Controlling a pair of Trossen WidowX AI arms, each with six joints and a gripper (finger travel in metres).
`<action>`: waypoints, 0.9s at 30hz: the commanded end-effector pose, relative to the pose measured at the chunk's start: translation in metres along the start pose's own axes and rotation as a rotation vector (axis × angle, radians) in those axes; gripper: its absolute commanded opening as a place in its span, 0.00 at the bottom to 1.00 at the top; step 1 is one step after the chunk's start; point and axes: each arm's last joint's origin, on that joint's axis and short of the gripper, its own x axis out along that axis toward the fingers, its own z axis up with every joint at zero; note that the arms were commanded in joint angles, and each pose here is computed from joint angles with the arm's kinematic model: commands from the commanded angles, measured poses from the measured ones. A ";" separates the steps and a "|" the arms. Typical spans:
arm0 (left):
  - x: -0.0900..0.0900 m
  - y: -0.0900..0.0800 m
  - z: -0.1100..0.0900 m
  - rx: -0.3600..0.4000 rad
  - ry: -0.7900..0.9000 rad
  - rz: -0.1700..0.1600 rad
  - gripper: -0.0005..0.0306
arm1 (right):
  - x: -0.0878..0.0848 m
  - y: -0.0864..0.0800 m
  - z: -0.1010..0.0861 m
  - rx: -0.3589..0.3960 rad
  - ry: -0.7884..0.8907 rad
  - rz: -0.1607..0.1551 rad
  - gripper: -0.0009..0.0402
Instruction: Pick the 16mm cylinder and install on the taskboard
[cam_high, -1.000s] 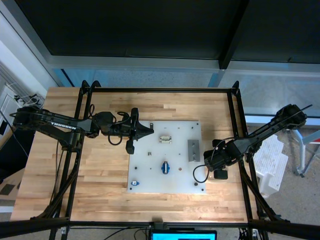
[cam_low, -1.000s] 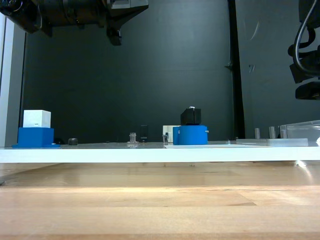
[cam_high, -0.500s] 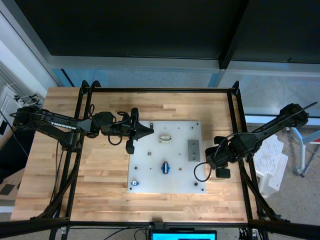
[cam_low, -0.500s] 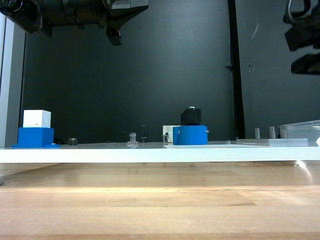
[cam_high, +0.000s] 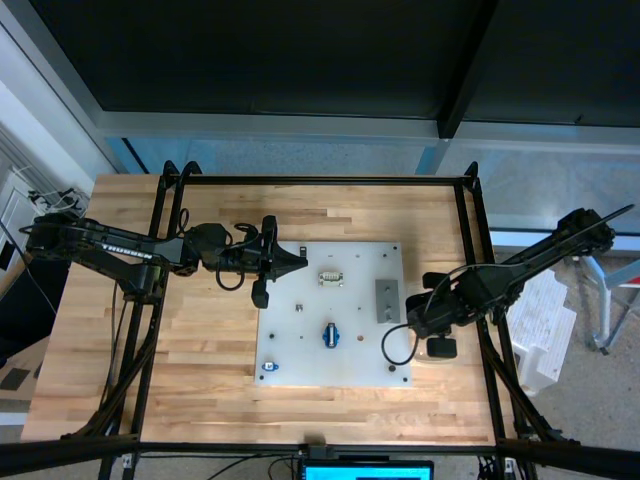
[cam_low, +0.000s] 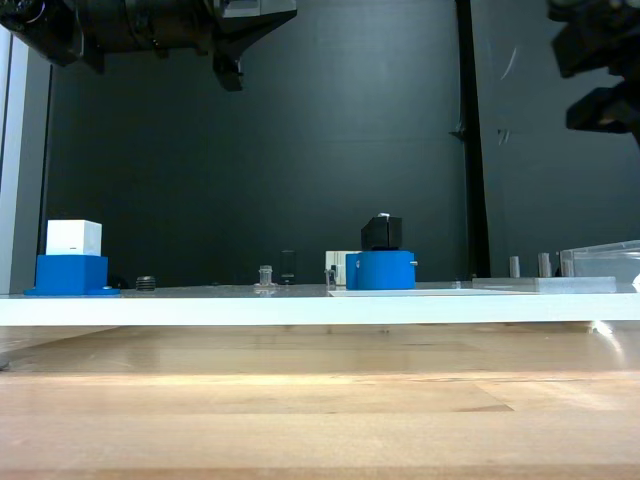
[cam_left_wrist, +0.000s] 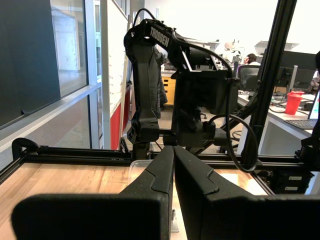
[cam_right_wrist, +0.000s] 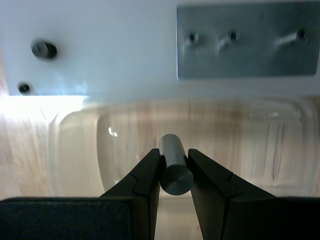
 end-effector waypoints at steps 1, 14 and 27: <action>0.000 0.000 0.000 0.000 0.000 0.000 0.02 | -0.001 0.003 0.014 0.015 0.002 -0.004 0.02; 0.000 0.000 0.000 0.000 0.000 0.000 0.02 | 0.008 0.014 0.066 0.052 0.020 -0.023 0.02; 0.000 0.000 0.000 0.000 0.000 0.000 0.02 | 0.024 0.023 0.105 0.072 0.030 -0.033 0.02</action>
